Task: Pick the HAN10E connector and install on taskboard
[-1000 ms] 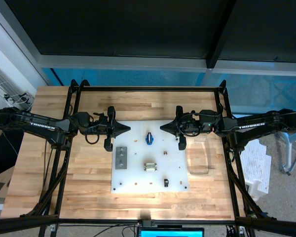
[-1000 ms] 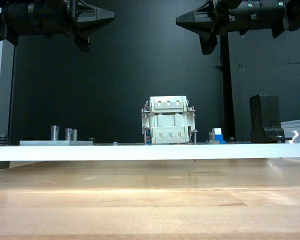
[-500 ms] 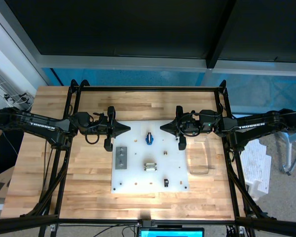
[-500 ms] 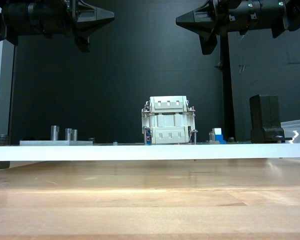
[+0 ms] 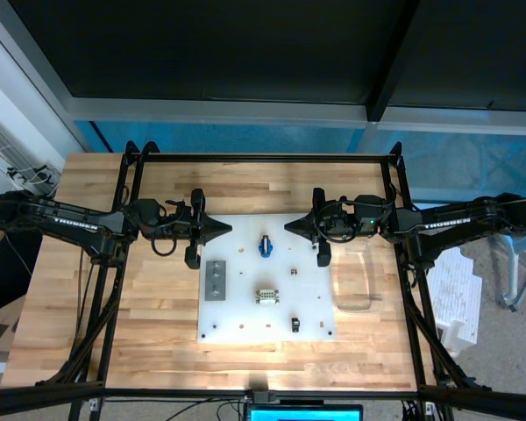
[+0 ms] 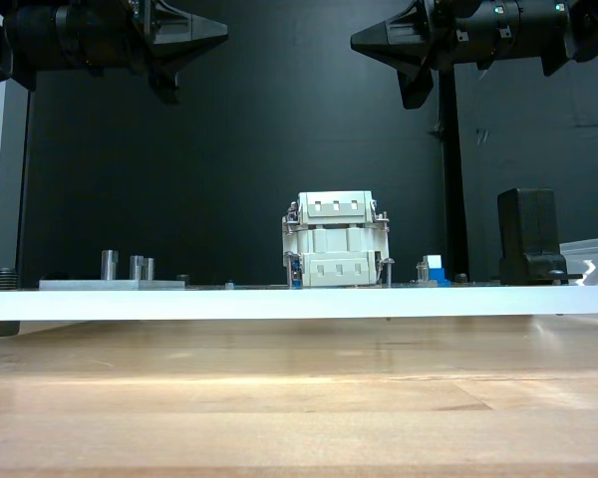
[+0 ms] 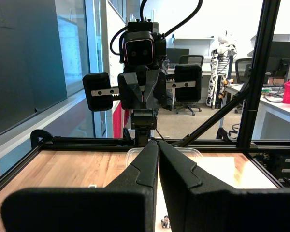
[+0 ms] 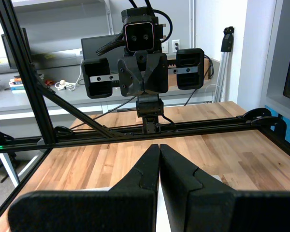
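I count two arms and so two grippers: the left gripper [image 5: 226,228] and the right gripper [image 5: 289,227], both pinched closed above the far edge of the one taskboard [image 5: 237,324]. On it I make out one HAN10E connector [image 5: 266,297], one grey block [image 5: 216,279], one blue part [image 5: 265,245] and one black fitting [image 5: 296,326] I can be sure of. One clear tray [image 5: 368,306] lies beside the board

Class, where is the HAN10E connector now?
High view: HAN10E connector stands at taskboard centre, right of grey block; left gripper and right gripper hover shut above the board's far edge.
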